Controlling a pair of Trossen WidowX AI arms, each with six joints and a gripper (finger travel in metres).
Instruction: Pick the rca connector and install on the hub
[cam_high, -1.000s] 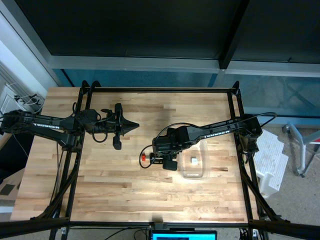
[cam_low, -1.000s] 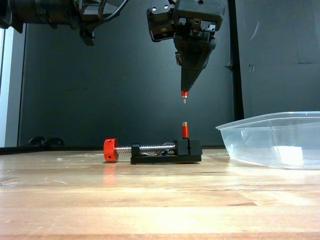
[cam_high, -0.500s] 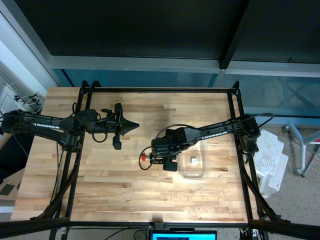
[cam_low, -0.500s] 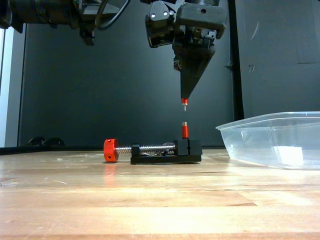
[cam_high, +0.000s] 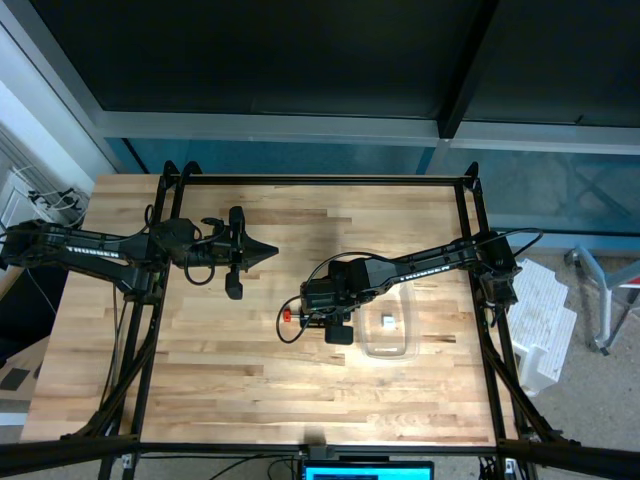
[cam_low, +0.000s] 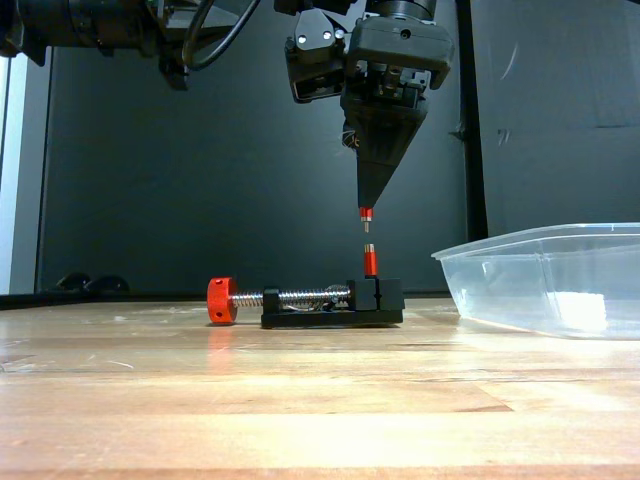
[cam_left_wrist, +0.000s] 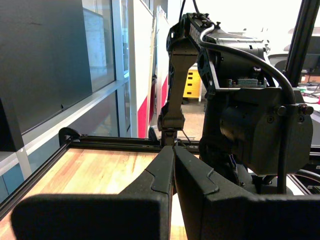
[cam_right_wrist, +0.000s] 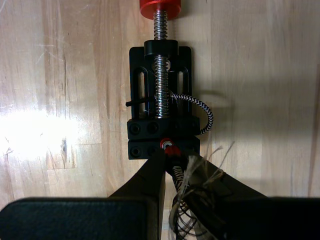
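Over the wooden table, my right gripper hangs pinched shut on the plug, just above the hub's red post. Any offset could jam the plug or make it slip. My left gripper, closed and empty, is parked well apart.

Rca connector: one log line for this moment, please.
right gripper: shut on rca connector, poised above hub, not seated | left gripper: shut, parked at left, off task
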